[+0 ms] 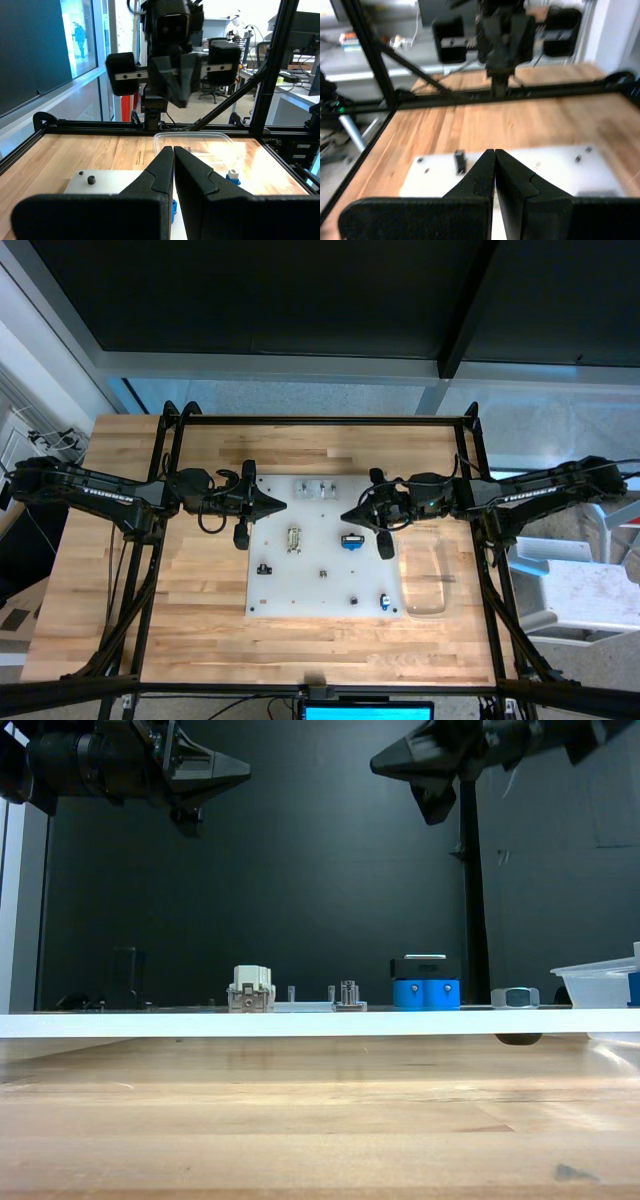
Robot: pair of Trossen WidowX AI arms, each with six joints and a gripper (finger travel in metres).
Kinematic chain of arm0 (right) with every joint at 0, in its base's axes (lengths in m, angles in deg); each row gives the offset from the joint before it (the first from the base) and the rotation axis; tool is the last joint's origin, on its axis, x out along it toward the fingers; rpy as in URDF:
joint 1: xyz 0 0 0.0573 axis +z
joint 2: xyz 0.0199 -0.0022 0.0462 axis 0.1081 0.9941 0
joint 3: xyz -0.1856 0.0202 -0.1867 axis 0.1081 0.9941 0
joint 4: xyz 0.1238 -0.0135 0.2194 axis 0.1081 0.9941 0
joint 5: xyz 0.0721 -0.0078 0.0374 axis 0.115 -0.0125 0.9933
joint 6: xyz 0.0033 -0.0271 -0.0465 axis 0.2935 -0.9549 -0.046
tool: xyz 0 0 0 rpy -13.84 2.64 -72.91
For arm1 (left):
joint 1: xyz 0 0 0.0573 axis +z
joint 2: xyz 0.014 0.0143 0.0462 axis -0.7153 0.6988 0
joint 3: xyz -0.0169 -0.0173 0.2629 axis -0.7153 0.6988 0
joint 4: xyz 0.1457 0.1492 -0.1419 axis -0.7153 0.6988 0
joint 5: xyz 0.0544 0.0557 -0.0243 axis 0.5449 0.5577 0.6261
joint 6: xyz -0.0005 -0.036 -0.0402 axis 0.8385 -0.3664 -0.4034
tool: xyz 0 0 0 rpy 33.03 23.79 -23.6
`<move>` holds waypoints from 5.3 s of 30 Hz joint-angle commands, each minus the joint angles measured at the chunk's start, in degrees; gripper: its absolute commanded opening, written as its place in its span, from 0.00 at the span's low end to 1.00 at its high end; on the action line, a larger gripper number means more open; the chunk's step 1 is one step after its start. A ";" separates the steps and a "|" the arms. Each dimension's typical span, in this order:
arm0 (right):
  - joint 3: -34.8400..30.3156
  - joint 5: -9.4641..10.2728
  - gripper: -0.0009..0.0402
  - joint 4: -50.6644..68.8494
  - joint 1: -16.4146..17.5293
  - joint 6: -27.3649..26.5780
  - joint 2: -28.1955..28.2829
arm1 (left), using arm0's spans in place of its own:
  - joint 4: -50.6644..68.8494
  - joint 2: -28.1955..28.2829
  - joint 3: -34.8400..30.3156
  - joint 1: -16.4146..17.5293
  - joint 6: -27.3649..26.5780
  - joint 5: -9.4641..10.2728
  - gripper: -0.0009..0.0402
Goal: Unfasten the M12 fastener and place in the container
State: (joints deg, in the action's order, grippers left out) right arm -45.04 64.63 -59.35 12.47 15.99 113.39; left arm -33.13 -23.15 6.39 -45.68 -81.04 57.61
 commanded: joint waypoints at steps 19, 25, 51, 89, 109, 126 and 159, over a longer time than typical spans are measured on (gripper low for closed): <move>-32.76 0.02 0.02 51.10 11.19 15.96 23.17 | 0.02 0.02 -0.02 0.02 0.02 0.00 0.02; -41.57 -0.09 0.02 59.54 13.00 21.44 29.22 | 0.02 0.02 -0.02 0.02 0.02 0.00 0.02; -55.12 -0.42 0.31 73.88 19.12 32.46 46.51 | 0.02 0.02 -0.02 0.02 0.02 0.00 0.02; -49.03 -1.49 0.57 68.30 19.85 31.76 51.30 | 0.02 0.02 -0.02 0.00 0.02 0.00 0.02; -45.48 -1.25 0.53 63.98 19.21 31.32 51.28 | 0.04 0.02 -0.02 0.00 0.02 -0.02 0.02; -45.48 0.50 0.11 63.54 19.17 30.25 51.19 | 0.02 0.02 -0.02 0.02 0.02 0.00 0.02; -45.46 0.46 0.03 62.51 19.06 -45.53 51.19 | 0.02 0.02 -0.02 0.02 0.02 -0.02 0.02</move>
State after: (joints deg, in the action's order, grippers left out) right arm -90.48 65.11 3.05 31.53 -26.67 164.51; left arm -33.09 -23.15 6.37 -45.68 -81.02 57.61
